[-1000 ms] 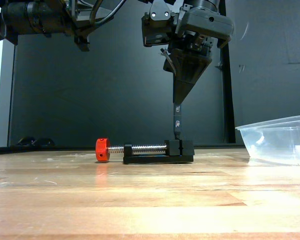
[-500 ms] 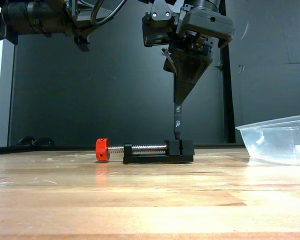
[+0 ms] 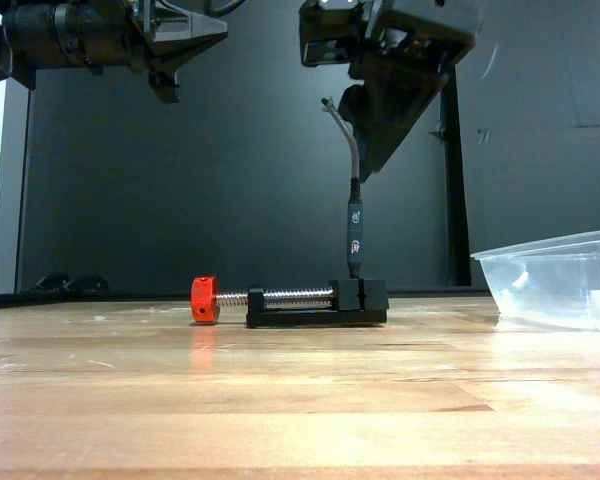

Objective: Pick the USB-C connector and install on taskboard

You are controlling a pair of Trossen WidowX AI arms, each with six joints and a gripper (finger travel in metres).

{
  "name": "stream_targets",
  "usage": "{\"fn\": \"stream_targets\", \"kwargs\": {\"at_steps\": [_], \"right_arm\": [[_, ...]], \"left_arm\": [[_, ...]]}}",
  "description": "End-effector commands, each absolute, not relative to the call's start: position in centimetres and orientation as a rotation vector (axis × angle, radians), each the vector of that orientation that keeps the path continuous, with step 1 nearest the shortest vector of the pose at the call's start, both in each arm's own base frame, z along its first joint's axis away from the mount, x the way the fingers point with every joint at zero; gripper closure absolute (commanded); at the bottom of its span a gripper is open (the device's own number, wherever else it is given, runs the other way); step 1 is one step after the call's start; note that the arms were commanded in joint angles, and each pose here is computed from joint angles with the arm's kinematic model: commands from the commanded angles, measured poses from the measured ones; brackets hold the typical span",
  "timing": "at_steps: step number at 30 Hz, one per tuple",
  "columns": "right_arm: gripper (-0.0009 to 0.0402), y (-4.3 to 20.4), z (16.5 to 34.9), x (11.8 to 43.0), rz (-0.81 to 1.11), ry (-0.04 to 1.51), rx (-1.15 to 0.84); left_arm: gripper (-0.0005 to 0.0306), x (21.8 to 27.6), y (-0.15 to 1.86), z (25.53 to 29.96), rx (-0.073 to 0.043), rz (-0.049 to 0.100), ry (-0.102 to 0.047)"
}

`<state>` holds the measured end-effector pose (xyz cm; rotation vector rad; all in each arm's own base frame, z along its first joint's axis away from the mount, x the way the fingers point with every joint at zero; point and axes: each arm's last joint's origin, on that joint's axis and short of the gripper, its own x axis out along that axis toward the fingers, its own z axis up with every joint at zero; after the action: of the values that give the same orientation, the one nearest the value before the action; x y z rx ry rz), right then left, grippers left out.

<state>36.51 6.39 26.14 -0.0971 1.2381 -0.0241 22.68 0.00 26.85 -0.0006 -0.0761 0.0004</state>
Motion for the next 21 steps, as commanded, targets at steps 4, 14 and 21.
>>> {"fn": "stream_targets", "kwargs": {"at_steps": [4, 14, 21], "right_arm": [[0.0127, 6.1, 28.5, 35.1, -0.016, 1.193, -0.096], [0.0158, 6.0, 29.6, 34.3, -0.013, 1.175, -0.095], [0.0227, 5.3, 30.5, 32.8, -0.010, 1.104, -0.090]], "left_arm": [[0.0300, 22.68, 0.00, 26.86, -0.001, 0.000, -0.076], [0.0300, 22.68, 0.00, 26.86, -0.001, 0.000, -0.076], [0.0300, 22.68, 0.00, 26.86, -0.001, 0.000, -0.076]]}}
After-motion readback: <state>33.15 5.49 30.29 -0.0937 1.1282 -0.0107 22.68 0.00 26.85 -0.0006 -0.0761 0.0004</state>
